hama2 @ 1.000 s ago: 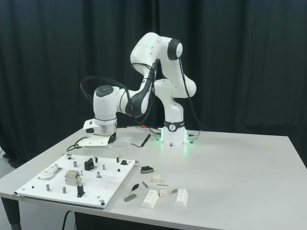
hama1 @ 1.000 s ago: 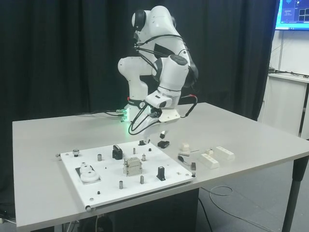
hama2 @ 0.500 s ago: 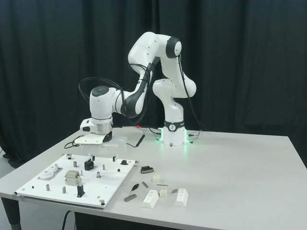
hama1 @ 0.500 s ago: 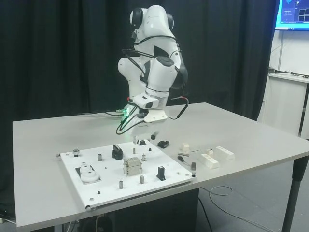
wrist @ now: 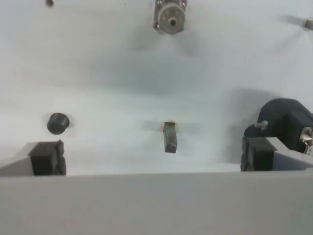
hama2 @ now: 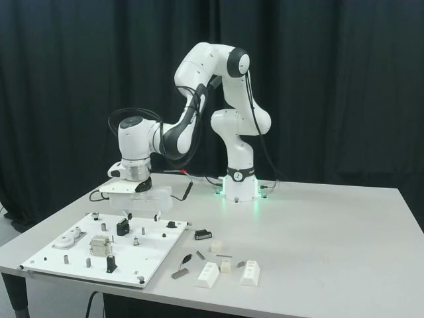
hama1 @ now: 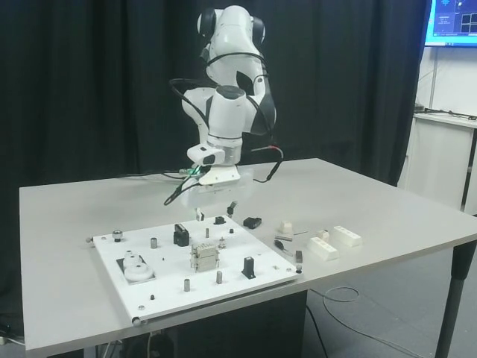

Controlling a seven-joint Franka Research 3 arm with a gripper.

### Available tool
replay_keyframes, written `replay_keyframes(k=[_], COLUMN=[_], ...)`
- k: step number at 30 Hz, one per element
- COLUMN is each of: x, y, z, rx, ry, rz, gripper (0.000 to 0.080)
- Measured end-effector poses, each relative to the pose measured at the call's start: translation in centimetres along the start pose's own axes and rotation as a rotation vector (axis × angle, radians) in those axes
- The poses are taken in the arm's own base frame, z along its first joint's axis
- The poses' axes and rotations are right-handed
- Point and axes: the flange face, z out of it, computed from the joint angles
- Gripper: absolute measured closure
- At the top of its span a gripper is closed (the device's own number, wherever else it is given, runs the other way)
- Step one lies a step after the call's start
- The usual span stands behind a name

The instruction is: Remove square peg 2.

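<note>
Fingers spread wide and holding nothing: in the wrist view the two black fingertips (wrist: 47, 157) stand far apart, one at each side, with bare white board between them. The gripper (hama1: 215, 208) hangs above the far edge of the white board (hama1: 168, 287), not touching anything.

Going from largest to smallest: a grey table (hama1: 67, 216) carries the white arm (hama2: 199, 73), bolted at the back, with a green light at its base. The arm rises from the base, folds over at the top and reaches down and forward, so the wrist points straight down over the board. The board lies flat near the front edge of the table and carries several small fittings. Loose white blocks (hama1: 335, 241) lie on the table well apart from the board.

The likely square peg 2 (wrist: 169, 137) is a small dark peg standing in the board, its long axis upright. In the wrist view it sits almost midway between the fingertips, directly below the gripper. A black round stud (wrist: 58, 123) lies nearer one fingertip, and a black clip (wrist: 286, 120) is beside the other. Judged from this, the coming move is a straight descent onto the peg.
</note>
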Motion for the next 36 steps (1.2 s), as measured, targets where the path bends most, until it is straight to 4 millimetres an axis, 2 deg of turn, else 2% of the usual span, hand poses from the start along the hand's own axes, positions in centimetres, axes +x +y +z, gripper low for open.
replay_keyframes(k=[10, 24, 36], x=[-1.0, -2.5, -2.9], y=[0.5, 1.3, 1.9], z=[0.5, 2.4, 3.1], rx=[0.019, 0.029, 0.077], ry=[0.027, 0.066, 0.075], rz=[0.008, 0.017, 0.085], gripper=[0.0003, 0.0003, 0.0003])
